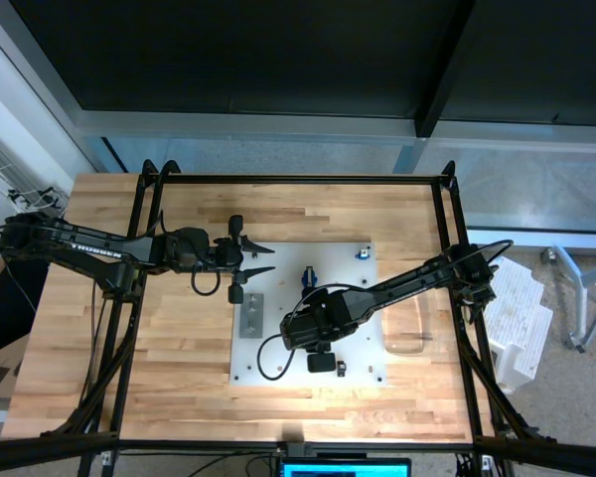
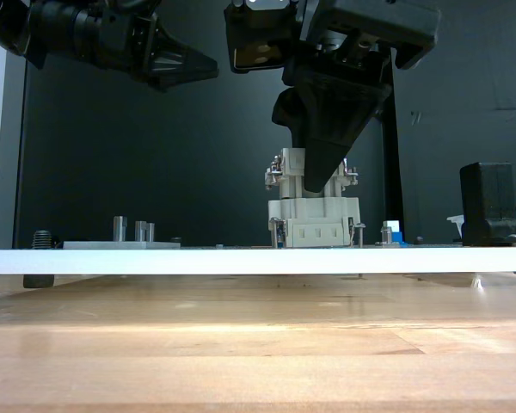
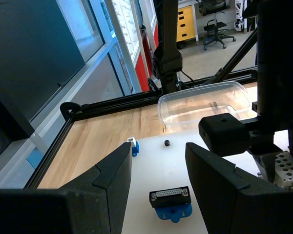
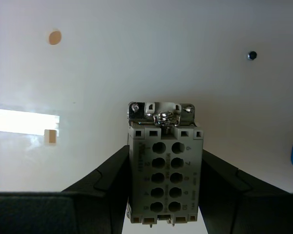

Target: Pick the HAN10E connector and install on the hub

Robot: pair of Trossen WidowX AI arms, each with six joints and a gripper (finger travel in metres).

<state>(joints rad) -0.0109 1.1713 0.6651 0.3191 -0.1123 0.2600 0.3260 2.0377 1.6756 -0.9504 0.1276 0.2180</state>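
Wooden table [image 1: 179, 378] inside a black frame, with a white task board [image 1: 278, 368] lying at its centre.

Right gripper [image 2: 314, 176]: pointing straight down over the near-middle part of the board, fingers [image 4: 107, 183] clamped on both long sides of the HAN10E connector [image 4: 165, 170]. Ten round sockets in two columns face the right wrist camera.

Connector position, low view: HAN10E connector [image 2: 288, 168] is upright and directly above the hub [image 2: 314, 225], lined up with it. Its lower edge meets the hub's top edge (cannot tell whether it is seated or only resting there). The hub stands on the board.

Left gripper [image 1: 273, 258]: raised over the board's far-left edge, well apart from the hub, pointing toward the right arm. Fingers [image 3: 112, 175] are spread wide with nothing between them.

Other items on the board:
- grey block [image 1: 250, 316] with two holes, left side
- blue upright piece [image 1: 309, 276] carrying a black multi-pin connector [image 3: 171, 196]
- small blue-and-white part [image 3: 133, 145]

Clear plastic container [image 1: 409, 328] sits on the wood just beside the board's right edge.
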